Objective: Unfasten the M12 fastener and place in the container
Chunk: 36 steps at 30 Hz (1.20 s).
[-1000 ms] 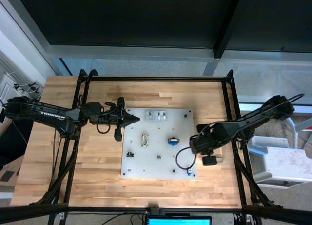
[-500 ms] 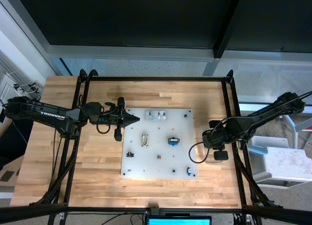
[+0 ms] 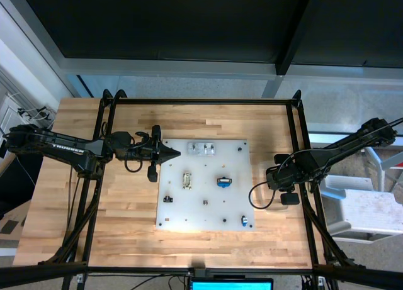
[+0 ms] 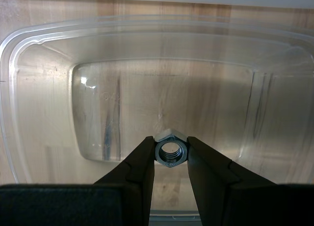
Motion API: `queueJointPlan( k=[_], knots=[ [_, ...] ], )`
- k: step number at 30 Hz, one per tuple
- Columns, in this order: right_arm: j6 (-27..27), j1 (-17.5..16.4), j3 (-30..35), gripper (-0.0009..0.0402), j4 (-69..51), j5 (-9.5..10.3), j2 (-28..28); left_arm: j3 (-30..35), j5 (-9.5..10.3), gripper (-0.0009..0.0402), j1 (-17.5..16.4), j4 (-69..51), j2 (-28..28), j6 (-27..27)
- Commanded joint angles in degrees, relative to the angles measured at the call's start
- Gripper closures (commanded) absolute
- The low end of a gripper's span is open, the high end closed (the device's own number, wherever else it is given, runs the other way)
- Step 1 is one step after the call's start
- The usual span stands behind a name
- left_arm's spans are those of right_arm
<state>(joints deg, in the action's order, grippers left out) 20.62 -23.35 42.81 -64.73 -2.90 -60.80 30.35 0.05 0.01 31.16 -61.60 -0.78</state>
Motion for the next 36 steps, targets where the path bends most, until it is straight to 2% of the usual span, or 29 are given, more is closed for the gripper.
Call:
queueJointPlan(
  k=[1,3,8,17,23,29,36],
  knots=[
    [-0.2,-0.07,0.02,0.0365,0.11,0.66,-0.04,0.02,0.0,0.0393,-0.02,0.02,0.0,0.02],
    [-0.07,-0.09,0.02,0.0365,0.15,1.53,-0.04,0.02,0.0,0.0393,0.0,0.02,0.0,0.02],
    [0.11,-0.15,0.02,0.0349,0.09,1.49,-0.04,0.02,0.0,0.0393,0.0,0.02,0.0,0.02],
    [-0.04,-0.17,0.02,0.0263,0.28,1.46,-0.07,0.02,0.0,0.0393,0.0,0.02,0.0,0.02],
    [-0.07,-0.15,0.02,0.0224,0.26,1.46,-0.07,0.02,0.0,0.0393,0.0,0.02,0.0,0.02],
    [-0.04,-0.15,0.02,0.0207,0.48,1.46,-0.07,0.02,0.0,0.0393,0.0,0.02,0.0,0.02],
    [-0.02,-0.15,0.02,0.0211,0.68,1.46,-0.07,0.02,0.0,0.0393,0.0,0.02,0.0,0.02]
  ],
)
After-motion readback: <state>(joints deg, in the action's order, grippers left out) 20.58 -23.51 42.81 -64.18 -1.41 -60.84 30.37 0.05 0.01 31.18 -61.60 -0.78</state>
